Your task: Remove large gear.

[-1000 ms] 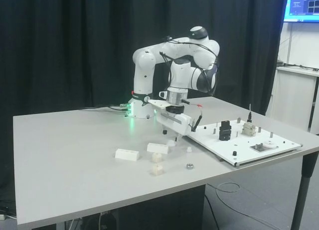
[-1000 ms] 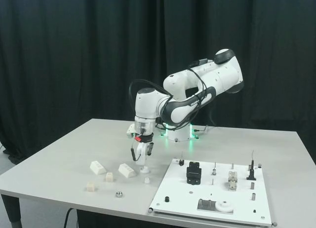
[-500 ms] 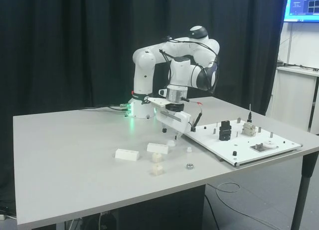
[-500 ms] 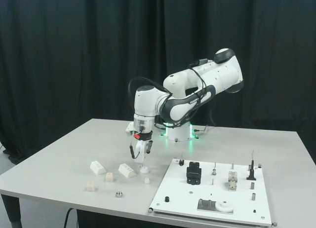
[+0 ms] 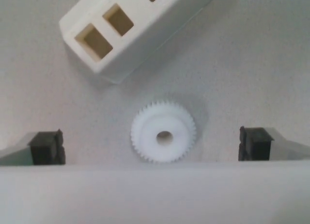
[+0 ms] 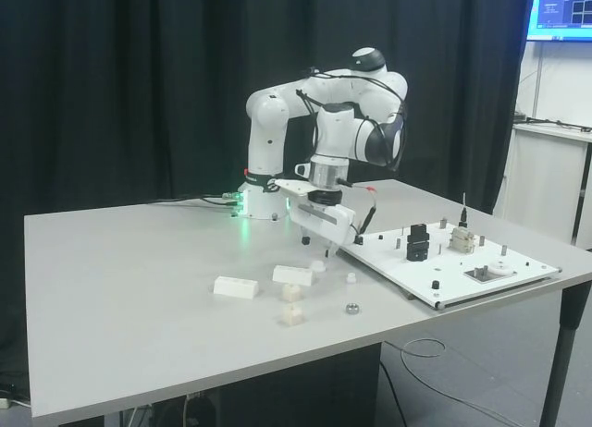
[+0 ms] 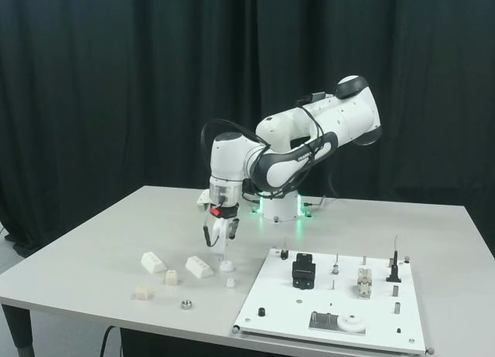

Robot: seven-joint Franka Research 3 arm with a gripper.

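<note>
A white gear (image 5: pixel 163 136) with a centre hole lies flat on the grey table. My gripper (image 5: pixel 151 145) hangs open above it, one black fingertip (image 5: pixel 47 147) on each side, touching nothing. From the first room view the gear (image 6: pixel 317 266) sits just off the near-left edge of the white board (image 6: pixel 407 272), below the gripper (image 6: pixel 331 239). The second room view shows the same gear (image 7: pixel 227 266) under the gripper (image 7: pixel 221 251). Another white round part (image 7: pixel 354 323) rests on the board (image 7: pixel 271 303) near its front edge.
A white block with rectangular holes (image 5: pixel 121 25) lies close beside the gear. More white blocks (image 6: pixel 235 286) (image 6: pixel 292 314), a small nut (image 6: pixel 351 307) and a small white piece (image 6: pixel 351 277) are scattered in front. The board carries a black fixture (image 7: pixel 303 270) and several pegs.
The gripper has risen straight up from the gear, which stays on the table. Its fingers remain spread. Nothing else has moved.
</note>
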